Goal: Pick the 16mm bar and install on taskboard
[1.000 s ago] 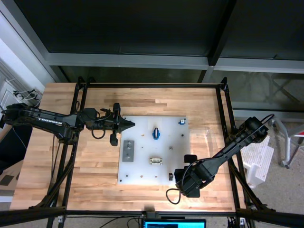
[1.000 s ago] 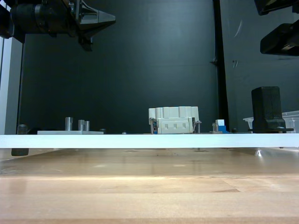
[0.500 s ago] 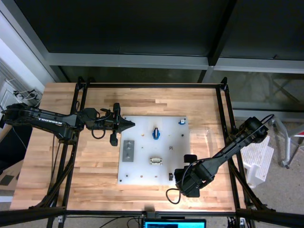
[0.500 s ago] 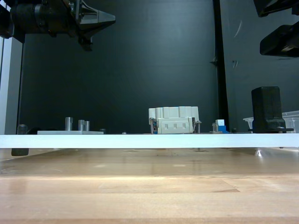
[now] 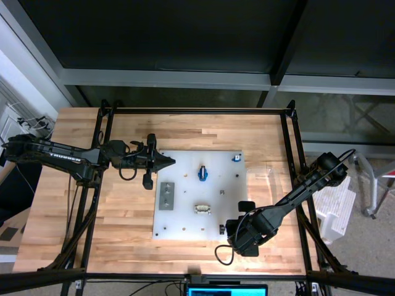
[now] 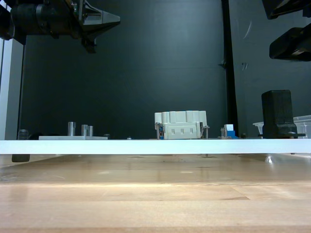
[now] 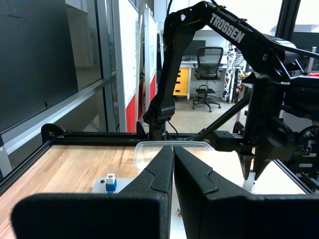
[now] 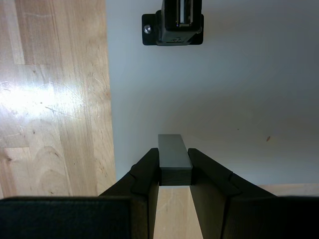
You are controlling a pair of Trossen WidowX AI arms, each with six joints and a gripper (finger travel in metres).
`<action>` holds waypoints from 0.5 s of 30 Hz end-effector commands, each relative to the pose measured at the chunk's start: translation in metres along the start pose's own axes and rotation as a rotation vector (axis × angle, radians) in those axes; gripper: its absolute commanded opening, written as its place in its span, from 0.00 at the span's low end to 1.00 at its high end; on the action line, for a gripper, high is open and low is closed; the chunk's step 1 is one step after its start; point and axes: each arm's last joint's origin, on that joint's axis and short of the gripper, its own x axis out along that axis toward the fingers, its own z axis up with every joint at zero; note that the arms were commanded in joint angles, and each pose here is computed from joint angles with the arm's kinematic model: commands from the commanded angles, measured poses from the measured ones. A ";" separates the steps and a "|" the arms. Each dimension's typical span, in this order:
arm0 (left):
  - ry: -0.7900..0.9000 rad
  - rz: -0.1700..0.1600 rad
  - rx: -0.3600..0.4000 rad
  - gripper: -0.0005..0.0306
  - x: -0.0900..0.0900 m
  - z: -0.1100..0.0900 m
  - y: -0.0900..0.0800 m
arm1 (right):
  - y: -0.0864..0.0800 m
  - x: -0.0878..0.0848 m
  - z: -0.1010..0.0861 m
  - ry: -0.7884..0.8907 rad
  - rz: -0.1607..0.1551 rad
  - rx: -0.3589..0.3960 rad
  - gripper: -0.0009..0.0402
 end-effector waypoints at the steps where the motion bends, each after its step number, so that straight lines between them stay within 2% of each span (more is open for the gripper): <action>1: 0.000 0.000 0.000 0.02 0.000 0.000 0.000 | -0.001 0.000 -0.001 0.006 -0.003 0.000 0.05; 15: 0.000 0.000 0.000 0.02 0.000 0.000 0.000 | -0.004 -0.006 -0.003 0.014 -0.015 0.000 0.05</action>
